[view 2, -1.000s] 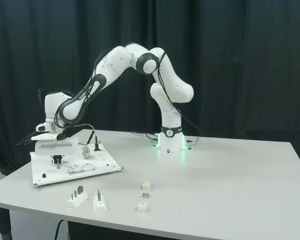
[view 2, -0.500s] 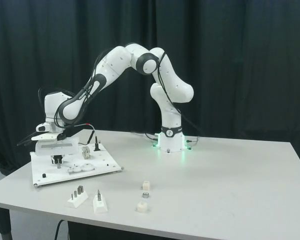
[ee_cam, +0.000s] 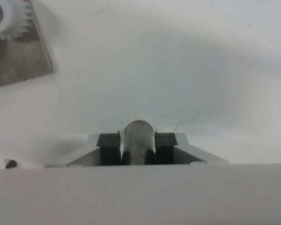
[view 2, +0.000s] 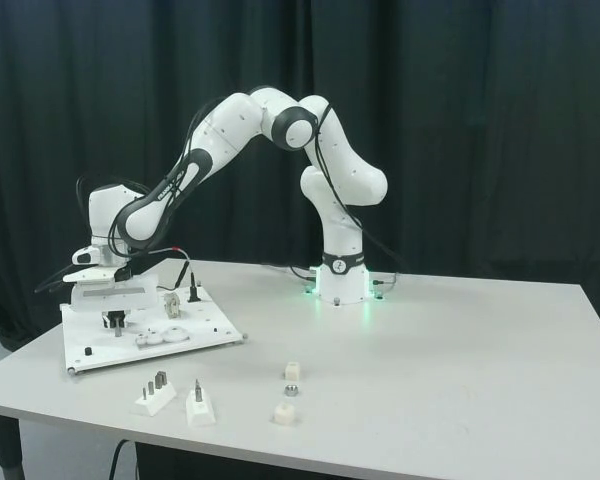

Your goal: Insert round peg 4.

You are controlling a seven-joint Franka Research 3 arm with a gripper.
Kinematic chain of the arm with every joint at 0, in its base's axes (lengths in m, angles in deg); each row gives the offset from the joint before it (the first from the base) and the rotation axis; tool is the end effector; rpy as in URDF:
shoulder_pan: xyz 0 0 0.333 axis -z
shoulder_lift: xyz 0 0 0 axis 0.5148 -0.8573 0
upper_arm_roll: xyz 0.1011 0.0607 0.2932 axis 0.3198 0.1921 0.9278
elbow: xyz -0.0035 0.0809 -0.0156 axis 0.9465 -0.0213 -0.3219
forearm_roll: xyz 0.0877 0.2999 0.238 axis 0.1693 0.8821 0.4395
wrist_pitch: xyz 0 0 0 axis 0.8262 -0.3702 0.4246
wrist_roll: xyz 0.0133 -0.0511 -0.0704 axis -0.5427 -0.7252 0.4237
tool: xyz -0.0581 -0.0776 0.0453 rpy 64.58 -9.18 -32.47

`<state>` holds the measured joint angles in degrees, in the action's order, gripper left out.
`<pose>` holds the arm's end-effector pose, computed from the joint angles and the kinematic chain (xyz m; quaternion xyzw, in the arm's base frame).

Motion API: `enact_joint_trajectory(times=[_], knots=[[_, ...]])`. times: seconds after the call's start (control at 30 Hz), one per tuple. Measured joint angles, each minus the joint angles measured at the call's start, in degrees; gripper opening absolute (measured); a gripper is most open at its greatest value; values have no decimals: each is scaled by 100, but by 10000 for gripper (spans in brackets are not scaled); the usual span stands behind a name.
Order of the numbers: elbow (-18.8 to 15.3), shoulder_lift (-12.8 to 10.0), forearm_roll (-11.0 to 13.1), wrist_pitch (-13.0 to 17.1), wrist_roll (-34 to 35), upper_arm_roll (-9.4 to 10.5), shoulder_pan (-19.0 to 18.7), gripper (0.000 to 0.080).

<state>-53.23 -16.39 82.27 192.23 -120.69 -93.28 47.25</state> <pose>0.4446 -0.4736 0.2209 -0.9856 0.1659 -0.0318 0.0048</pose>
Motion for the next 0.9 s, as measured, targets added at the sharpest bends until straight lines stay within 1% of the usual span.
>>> enact_joint_trajectory(times=[0.6,0.9], knots=[[19,-5,11,0,0,17,-14,153],[61,-73,23,-1,0,20,-14,153]])
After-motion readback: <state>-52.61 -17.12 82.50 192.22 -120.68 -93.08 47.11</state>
